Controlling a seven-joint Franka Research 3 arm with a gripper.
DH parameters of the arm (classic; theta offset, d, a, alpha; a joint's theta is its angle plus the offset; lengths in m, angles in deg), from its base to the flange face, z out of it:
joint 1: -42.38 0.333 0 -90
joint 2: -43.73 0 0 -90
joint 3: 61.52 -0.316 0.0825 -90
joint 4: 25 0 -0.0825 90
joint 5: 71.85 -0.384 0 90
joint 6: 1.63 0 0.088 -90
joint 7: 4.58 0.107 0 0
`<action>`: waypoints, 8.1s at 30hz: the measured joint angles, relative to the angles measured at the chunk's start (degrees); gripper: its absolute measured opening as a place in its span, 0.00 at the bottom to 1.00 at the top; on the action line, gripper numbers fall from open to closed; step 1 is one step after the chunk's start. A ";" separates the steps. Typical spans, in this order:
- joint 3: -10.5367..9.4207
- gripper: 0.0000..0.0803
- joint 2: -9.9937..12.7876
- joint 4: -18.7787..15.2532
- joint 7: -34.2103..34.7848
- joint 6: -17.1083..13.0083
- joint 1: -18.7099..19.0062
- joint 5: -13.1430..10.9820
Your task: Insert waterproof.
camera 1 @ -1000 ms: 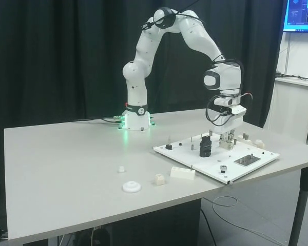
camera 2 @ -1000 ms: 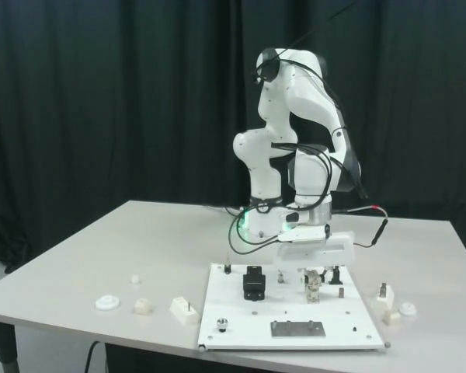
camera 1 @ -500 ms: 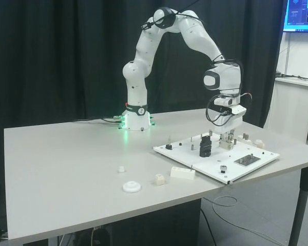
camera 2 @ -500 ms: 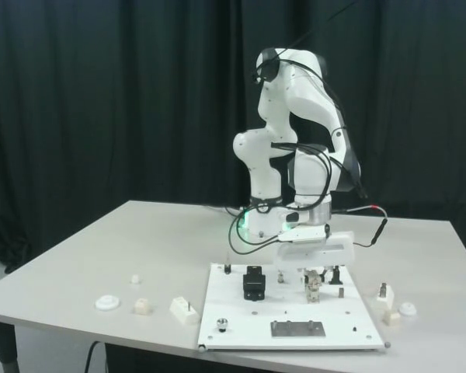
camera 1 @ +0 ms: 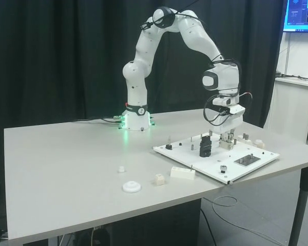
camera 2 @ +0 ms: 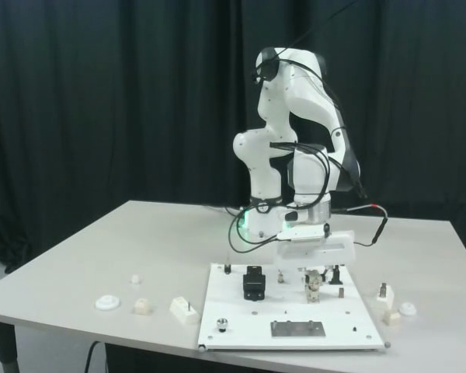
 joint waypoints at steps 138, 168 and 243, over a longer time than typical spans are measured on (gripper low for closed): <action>-1.19 0.40 -1.19 -3.94 1.96 -8.12 -0.29 0.10; -1.20 0.40 -1.10 -3.88 0.61 -8.26 -0.32 0.10; -1.53 0.40 -1.17 -3.68 -2.39 -7.23 -0.79 -3.19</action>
